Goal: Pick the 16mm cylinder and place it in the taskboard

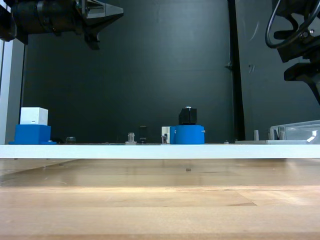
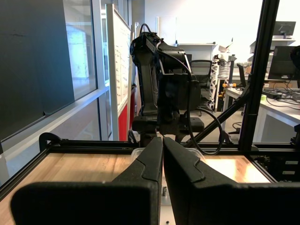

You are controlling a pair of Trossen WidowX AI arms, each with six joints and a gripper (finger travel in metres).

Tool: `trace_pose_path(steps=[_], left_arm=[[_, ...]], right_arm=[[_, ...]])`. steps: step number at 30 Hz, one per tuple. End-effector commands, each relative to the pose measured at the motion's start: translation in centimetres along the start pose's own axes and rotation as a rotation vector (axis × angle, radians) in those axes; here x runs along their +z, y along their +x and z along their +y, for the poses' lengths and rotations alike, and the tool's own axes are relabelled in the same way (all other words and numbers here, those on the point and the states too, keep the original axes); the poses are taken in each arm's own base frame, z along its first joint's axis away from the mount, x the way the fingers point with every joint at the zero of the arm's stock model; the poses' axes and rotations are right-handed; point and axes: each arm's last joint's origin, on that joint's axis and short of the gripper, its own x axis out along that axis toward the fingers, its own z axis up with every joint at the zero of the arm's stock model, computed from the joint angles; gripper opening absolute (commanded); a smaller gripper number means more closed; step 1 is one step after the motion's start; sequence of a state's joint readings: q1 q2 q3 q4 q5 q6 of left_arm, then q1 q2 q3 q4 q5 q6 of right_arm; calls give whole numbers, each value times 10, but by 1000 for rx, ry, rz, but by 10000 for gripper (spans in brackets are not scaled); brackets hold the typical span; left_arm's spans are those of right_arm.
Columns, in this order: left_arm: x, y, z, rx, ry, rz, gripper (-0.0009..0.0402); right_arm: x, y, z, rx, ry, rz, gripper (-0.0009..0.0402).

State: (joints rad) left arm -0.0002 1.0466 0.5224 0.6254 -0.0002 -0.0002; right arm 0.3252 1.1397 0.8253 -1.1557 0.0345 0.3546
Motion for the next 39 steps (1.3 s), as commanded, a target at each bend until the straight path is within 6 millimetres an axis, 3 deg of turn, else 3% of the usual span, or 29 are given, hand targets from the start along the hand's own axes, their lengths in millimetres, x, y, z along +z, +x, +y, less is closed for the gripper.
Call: trace_pose_path(steps=[1, 39], left_arm=[[0, 0, 0, 0, 0, 0, 0], [0, 0, 0, 0, 0, 0, 0]], right_arm=[[1, 1, 1, -2, 3, 2, 220], [-4, 42, 7, -1, 23, -25, 220]])
